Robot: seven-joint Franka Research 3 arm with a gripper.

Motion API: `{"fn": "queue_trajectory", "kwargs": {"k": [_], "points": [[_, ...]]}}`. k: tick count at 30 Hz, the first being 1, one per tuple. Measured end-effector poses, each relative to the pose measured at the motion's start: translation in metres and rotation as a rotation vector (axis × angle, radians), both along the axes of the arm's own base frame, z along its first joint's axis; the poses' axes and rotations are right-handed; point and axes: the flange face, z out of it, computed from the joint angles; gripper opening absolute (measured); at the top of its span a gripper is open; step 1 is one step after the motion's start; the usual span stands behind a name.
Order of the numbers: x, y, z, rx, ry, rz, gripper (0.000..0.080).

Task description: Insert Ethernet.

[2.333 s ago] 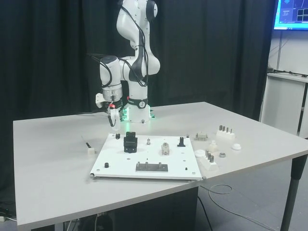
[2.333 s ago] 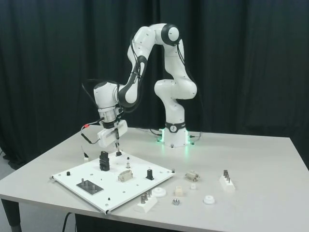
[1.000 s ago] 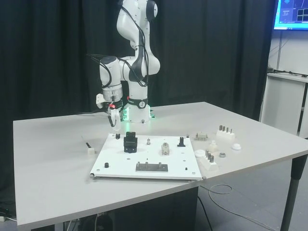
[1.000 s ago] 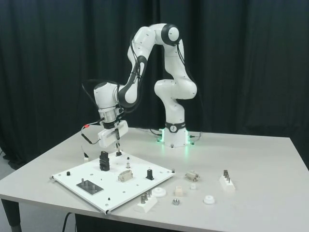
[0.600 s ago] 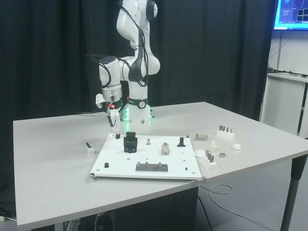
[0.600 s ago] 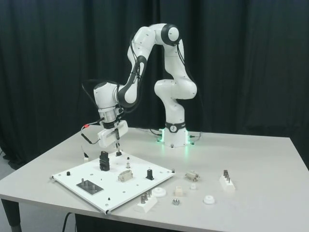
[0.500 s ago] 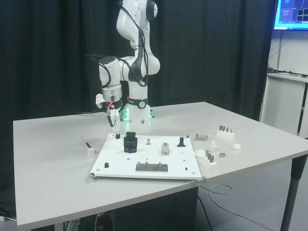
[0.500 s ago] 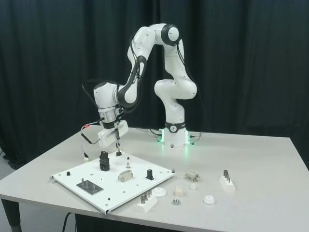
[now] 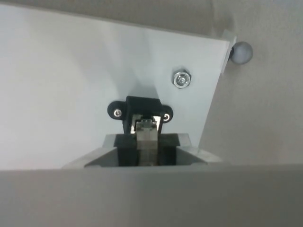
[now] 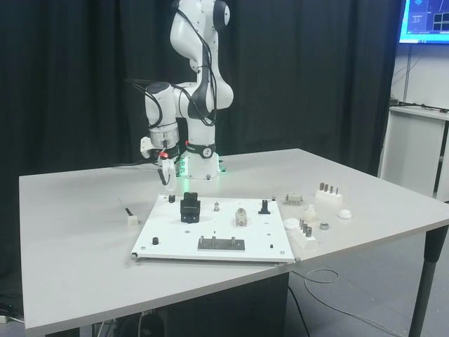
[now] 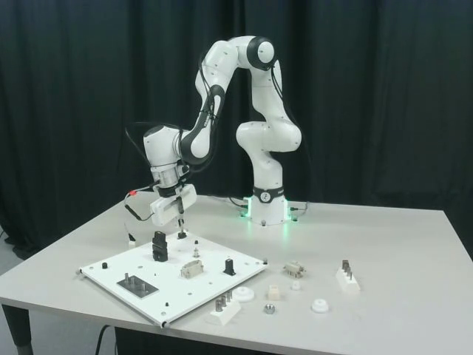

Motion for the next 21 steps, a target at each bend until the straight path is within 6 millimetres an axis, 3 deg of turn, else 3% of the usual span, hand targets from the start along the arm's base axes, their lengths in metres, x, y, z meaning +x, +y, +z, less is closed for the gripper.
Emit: {"fn": "queue_trajectory", "kwargs": {"k": [21], "points": [[-0.0006,0.0012,0.0001,0.009,0.007,0.002,0.0087]]}}
